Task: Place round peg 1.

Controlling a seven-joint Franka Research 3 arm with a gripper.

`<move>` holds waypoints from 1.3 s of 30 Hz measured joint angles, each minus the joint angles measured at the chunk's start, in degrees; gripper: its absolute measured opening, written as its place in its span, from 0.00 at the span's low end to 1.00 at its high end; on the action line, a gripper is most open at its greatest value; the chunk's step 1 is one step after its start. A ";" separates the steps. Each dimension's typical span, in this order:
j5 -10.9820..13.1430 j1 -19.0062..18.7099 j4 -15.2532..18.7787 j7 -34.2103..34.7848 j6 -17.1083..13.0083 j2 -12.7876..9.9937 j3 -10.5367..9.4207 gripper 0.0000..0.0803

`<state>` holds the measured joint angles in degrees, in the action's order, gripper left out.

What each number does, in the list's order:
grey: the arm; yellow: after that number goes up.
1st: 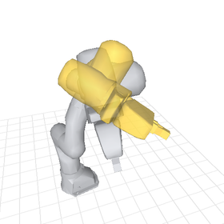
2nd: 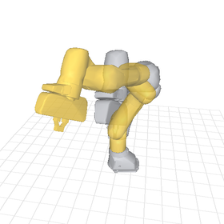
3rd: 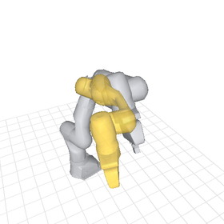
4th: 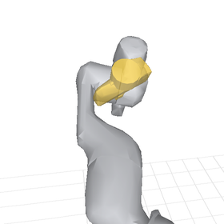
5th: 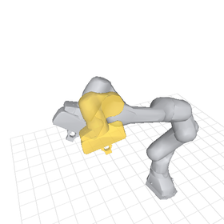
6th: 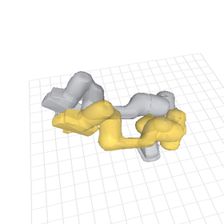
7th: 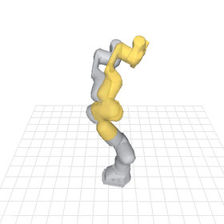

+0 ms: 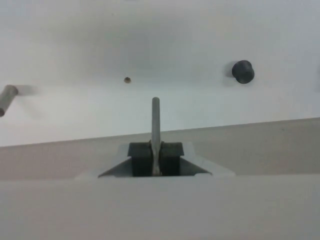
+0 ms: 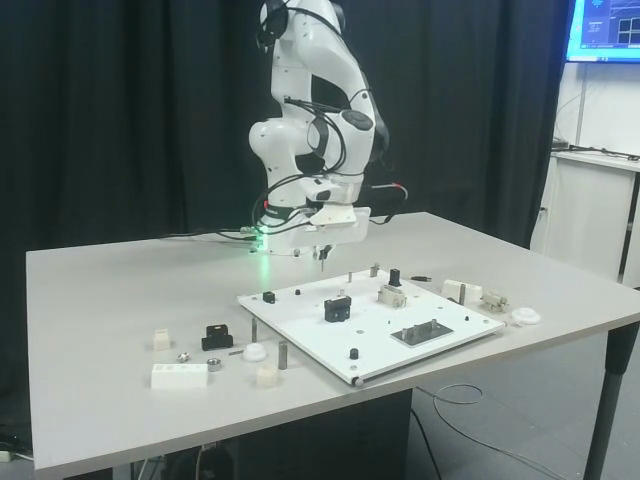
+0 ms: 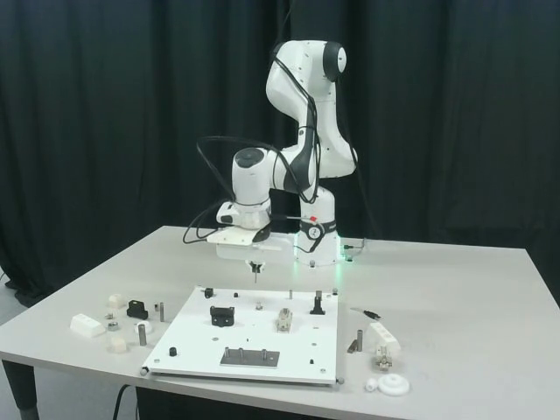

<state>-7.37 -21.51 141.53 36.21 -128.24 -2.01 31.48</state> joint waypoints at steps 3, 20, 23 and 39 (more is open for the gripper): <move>-0.01 0.00 -0.23 0.00 -0.06 0.00 0.00 0.04; -3.19 1.49 -2.84 0.00 -0.95 0.00 0.42 0.04; -4.51 2.47 -3.45 -0.03 -1.75 -0.03 0.55 0.04; -6.46 10.38 -8.00 -8.10 -9.22 -3.90 1.87 0.04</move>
<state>-13.83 -11.13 133.52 28.11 -137.46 -5.91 33.35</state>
